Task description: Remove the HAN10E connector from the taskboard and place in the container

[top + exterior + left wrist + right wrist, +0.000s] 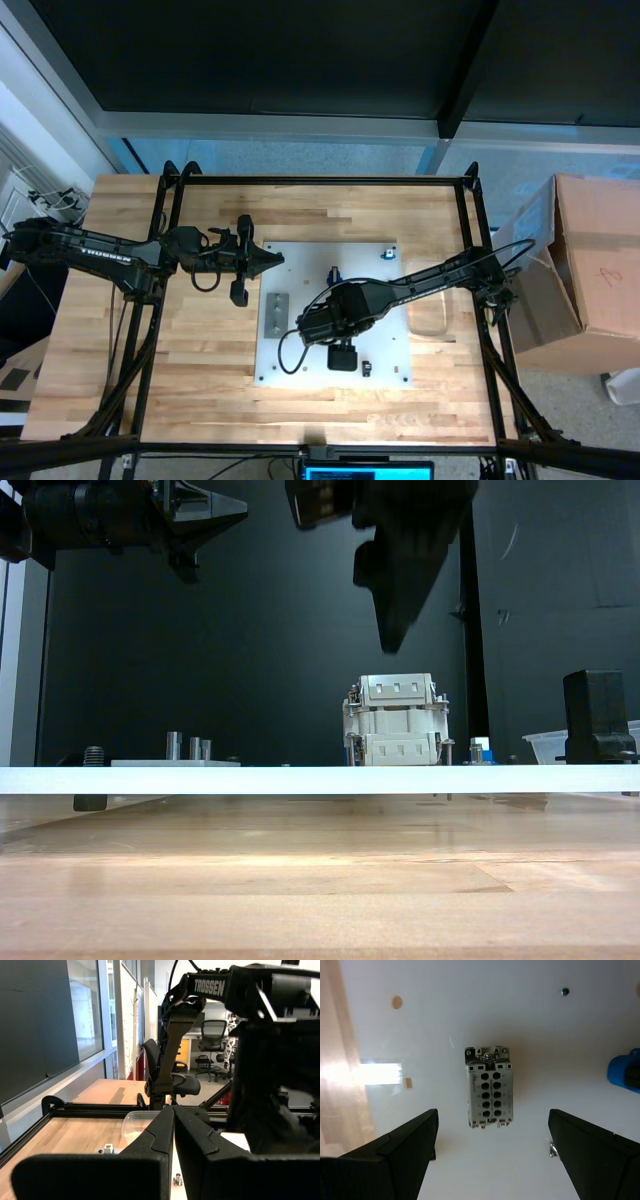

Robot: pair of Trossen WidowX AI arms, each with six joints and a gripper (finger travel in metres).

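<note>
The HAN10E connector (393, 722), a grey block with ten pin holes (487, 1087), stands upright in its seat on the white taskboard (300, 365). My right gripper (492, 1132) hangs open straight above it, with one finger on each side and clear air between; the low view shows this gripper (392, 620) well above the connector's top. In the high view the right gripper (318, 322) hides the connector. My left gripper (265, 258) is shut and empty, held high over the board's left edge (215, 515), its fingers (165, 1130) pressed together. The clear container (430, 315) sits right of the board.
A grey plate with pegs (275, 315) lies on the board's left side. A black block (343, 357) stands near the front, and a blue part (625, 1070) is close to the connector. A cardboard box (590, 270) stands beyond the table's right edge.
</note>
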